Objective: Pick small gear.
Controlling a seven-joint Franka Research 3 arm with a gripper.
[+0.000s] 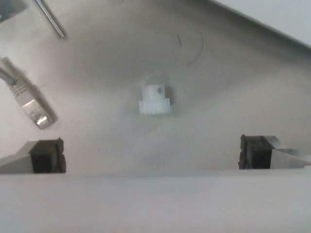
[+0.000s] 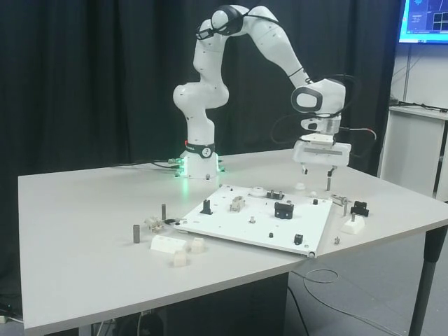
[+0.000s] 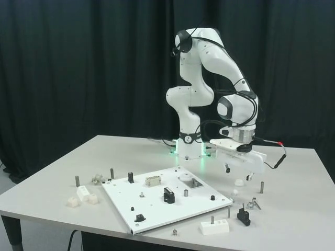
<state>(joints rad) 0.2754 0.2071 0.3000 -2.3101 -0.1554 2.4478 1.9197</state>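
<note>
Fingertips (image 1: pixel 46 155) in wrist view spread wide, nothing between; end effector (image 1: pixel 150 156) hovers above small gear (image 1: pixel 155 100); gear white, lies on grey surface (image 1: pixel 97 73), beside white board (image 2: pixel 255 215); step: approach before grasp; next: descend straight, centre gear between fingertips, close; no containers visible.

The white arm (image 2: pixel 210 84) rises from its base, bends at a high elbow and reaches forward and down, so that the wrist points straight at the counter (image 2: pixel 84 210). The gripper (image 2: pixel 317 169) hangs above the surface without touching it. Its two black-tipped fingers (image 1: pixel 47 155) stand wide apart, level with each other, with nothing held between them, as the wrist view shows.
</note>
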